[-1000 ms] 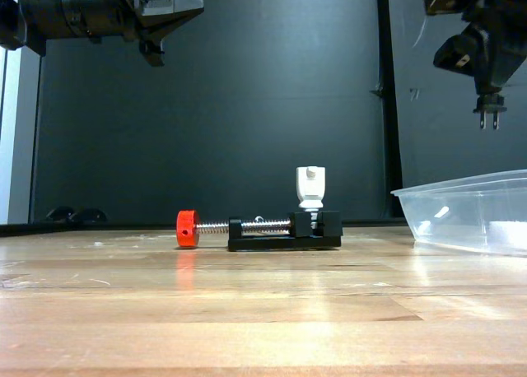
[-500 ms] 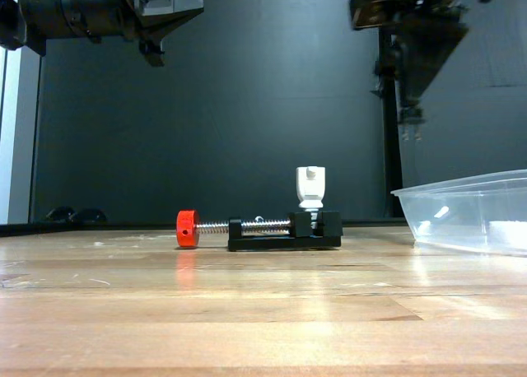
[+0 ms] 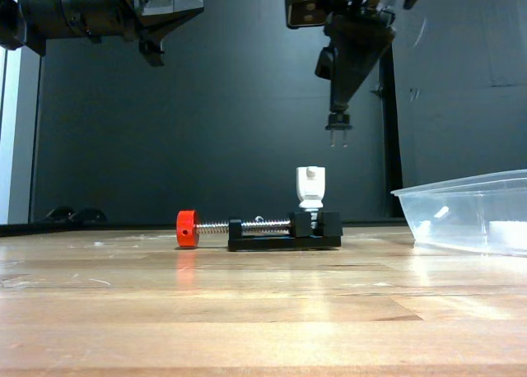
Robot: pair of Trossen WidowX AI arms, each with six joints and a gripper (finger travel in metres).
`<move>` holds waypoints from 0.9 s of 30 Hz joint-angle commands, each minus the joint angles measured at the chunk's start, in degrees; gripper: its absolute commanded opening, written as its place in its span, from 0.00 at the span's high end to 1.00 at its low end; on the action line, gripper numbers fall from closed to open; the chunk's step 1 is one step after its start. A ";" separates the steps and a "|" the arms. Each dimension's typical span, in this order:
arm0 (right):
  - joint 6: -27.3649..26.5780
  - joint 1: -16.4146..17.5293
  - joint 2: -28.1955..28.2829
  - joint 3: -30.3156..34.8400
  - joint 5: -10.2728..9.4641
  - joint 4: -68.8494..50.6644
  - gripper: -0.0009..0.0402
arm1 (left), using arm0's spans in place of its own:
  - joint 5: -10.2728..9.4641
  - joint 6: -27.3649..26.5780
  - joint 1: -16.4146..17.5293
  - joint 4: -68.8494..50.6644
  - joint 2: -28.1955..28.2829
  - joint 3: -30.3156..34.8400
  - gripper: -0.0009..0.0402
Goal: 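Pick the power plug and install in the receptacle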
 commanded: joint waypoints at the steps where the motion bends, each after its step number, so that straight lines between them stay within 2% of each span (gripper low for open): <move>1: -0.11 -0.24 1.57 1.49 -0.04 0.02 0.98 | 0.00 0.02 0.00 0.02 0.00 0.02 0.98; 13: -0.94 -0.66 5.77 4.39 -0.04 0.59 0.98 | 0.00 0.00 0.02 0.02 0.02 0.02 0.98; 27: -2.49 -0.72 6.05 4.35 -0.46 1.40 0.98 | 0.00 0.02 0.02 0.02 0.02 0.02 0.98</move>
